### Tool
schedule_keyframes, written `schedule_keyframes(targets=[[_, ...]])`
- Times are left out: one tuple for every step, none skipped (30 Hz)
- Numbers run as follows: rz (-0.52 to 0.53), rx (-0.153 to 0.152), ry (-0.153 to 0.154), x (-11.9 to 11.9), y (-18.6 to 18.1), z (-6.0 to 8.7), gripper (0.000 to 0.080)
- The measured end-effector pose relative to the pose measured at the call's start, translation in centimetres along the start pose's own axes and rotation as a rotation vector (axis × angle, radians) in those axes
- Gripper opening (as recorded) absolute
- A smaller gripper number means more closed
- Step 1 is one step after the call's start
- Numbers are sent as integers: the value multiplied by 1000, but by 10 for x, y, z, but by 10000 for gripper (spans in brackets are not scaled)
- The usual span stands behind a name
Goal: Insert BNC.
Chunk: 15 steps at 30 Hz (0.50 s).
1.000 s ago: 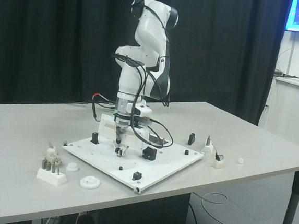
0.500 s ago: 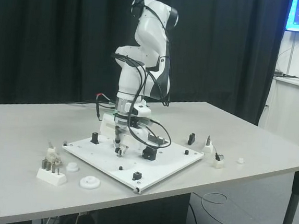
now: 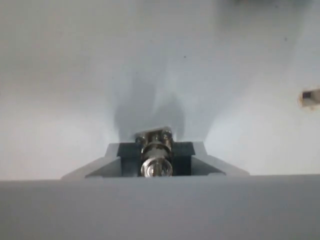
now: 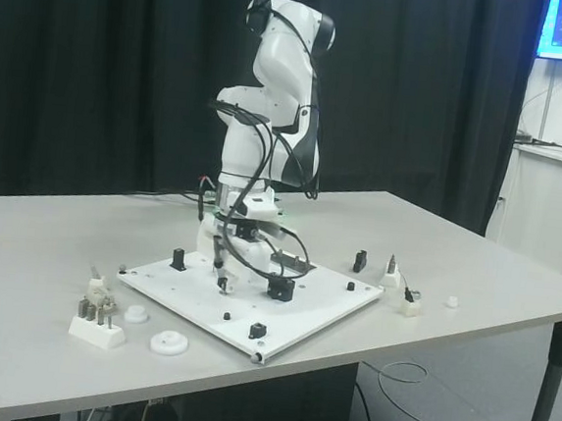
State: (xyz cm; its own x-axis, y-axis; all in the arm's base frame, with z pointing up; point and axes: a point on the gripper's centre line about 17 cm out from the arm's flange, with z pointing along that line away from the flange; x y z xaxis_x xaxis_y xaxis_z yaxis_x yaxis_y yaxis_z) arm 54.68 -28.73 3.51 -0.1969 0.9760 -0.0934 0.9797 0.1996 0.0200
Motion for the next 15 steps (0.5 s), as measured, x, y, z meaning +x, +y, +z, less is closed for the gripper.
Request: schedule_keyframes(targets=[[18,0,0,0,0,0,121],[35,-1,1,0,0,0,121],[53,-1,2,0,0,0,121],[71,-2,2,0,0,0,121],[89,-2,4,0,0,0,121],[104,-3,4,0,0,0,121],[119,-4,5,0,0,0,121],[134,-4,6,0,0,0,121],[151,-5,8,0,0,0,121],[168,-6,9,0,0,0,121],[184,-7,10,0,0,0,121],[199,-7,12,0,0,0,121],[211,-8,13,0,0,0,121],[219,-8,13,1,0,0,121],[228,-8,14,1,0,0,121]])
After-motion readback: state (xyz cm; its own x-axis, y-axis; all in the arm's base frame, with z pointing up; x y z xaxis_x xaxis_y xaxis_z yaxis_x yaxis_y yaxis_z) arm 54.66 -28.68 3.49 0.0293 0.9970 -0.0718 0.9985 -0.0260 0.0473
